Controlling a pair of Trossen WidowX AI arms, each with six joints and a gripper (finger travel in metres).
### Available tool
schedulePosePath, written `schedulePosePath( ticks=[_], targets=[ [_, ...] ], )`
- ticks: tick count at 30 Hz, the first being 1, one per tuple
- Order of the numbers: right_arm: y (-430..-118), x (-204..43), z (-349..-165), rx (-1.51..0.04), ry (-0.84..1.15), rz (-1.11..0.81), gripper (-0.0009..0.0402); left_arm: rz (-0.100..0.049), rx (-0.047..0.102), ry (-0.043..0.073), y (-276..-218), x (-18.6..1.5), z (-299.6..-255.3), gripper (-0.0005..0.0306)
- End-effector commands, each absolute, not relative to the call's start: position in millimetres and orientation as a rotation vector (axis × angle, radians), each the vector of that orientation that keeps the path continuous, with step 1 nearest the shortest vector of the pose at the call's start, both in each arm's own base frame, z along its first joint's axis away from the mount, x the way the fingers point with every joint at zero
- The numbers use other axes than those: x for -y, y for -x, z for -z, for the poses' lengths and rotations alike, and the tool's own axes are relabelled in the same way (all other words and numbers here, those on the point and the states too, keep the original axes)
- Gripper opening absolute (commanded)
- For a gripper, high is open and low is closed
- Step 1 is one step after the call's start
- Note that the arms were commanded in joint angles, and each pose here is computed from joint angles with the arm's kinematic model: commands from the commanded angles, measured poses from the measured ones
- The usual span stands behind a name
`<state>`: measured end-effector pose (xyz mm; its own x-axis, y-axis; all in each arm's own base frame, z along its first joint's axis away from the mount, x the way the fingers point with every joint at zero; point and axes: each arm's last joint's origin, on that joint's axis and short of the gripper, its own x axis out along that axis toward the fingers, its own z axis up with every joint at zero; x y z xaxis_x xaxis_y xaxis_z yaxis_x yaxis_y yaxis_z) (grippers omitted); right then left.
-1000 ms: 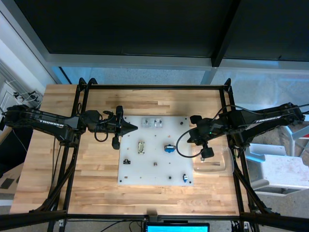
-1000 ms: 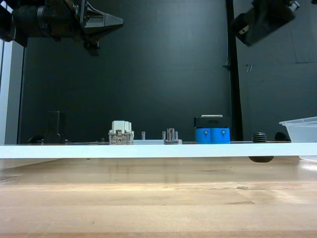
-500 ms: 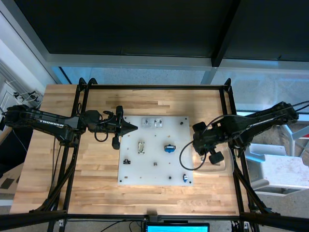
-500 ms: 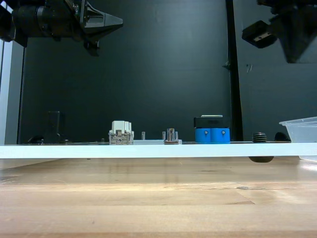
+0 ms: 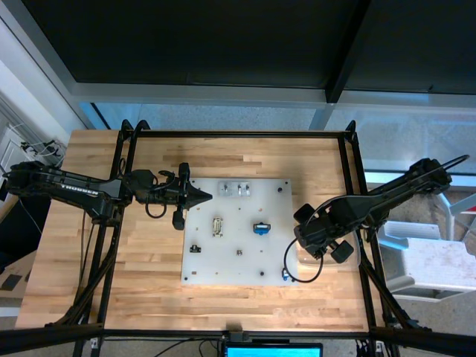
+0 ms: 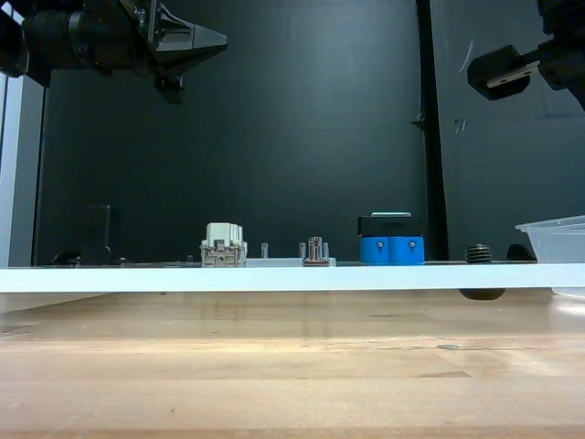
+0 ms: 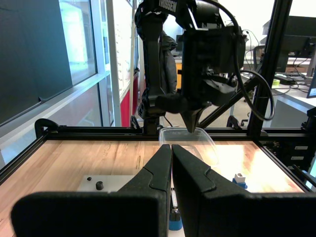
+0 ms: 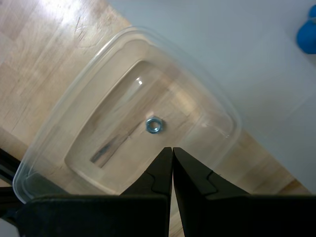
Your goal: Pick the M12 fastener and fasten on the M12 threads
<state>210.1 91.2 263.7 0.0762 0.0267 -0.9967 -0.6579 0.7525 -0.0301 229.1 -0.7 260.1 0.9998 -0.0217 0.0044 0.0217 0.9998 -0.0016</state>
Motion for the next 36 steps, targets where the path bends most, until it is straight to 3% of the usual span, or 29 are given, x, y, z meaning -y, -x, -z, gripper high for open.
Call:
schedulePosePath(
  ticks=[1,7,23,36],
  targets=[
    [-211.5,-93.4,-257.6,-1.441,0.568,-0.561,0.0000,0.022,0.005,0.002,-229.2,0.7,-260.2,0.0000],
    [-205.7,-102.1,-244.2,-1.439,0.668,-0.659,0.0018,0.022,0.005,0.002,-229.2,0.6,-260.2,0.0000],
    [-201.0,-103.4,-214.8,-1.459,0.676,-0.675,0.0133,0.022,0.005,0.002,-229.2,0.7,-260.2,0.0000],
    [-204.7,-104.9,-187.6,-1.485,0.691,-0.672,0.0172,0.022,0.005,0.002,-229.2,0.6,-260.2,0.0000]
  ],
)
